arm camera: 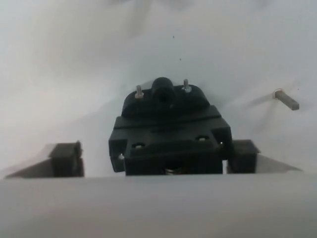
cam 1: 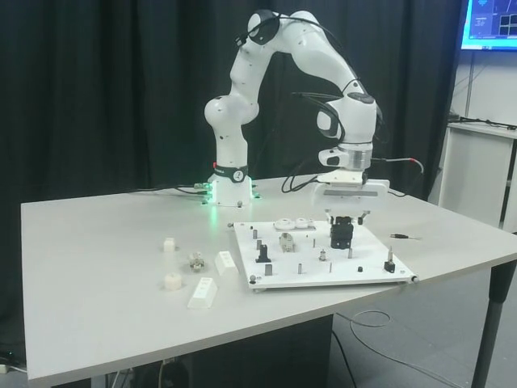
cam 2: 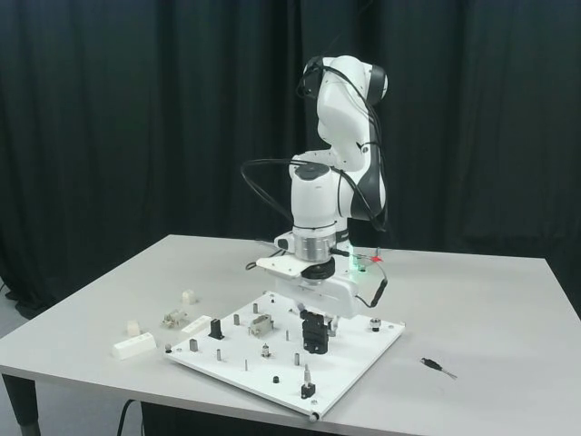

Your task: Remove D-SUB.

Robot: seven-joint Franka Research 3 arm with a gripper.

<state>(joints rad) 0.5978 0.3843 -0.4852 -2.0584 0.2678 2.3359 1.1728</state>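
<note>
The D-SUB connector [arm camera: 171, 134] is a black block with two small metal screws on top. It stands on the white board [cam 1: 323, 273] near the board's middle, under the arm's wrist [cam 2: 313, 331]. My gripper [arm camera: 153, 158] is open and straddles the connector. One black fingertip [arm camera: 65, 158] stands clear of the connector's side. The other fingertip [arm camera: 243, 155] is close against the opposite side. From the first room view the gripper [cam 1: 347, 217] hangs just over the connector [cam 1: 340, 233], and the second room view shows the gripper [cam 2: 318, 314] the same way.
The board carries several small posts and fixtures, among them a black bracket [cam 1: 263, 252] and a grey peg [arm camera: 287, 99]. White blocks [cam 1: 203, 293] lie on the grey table beside the board. A small tool [cam 2: 438, 366] lies on the table past the board's other side.
</note>
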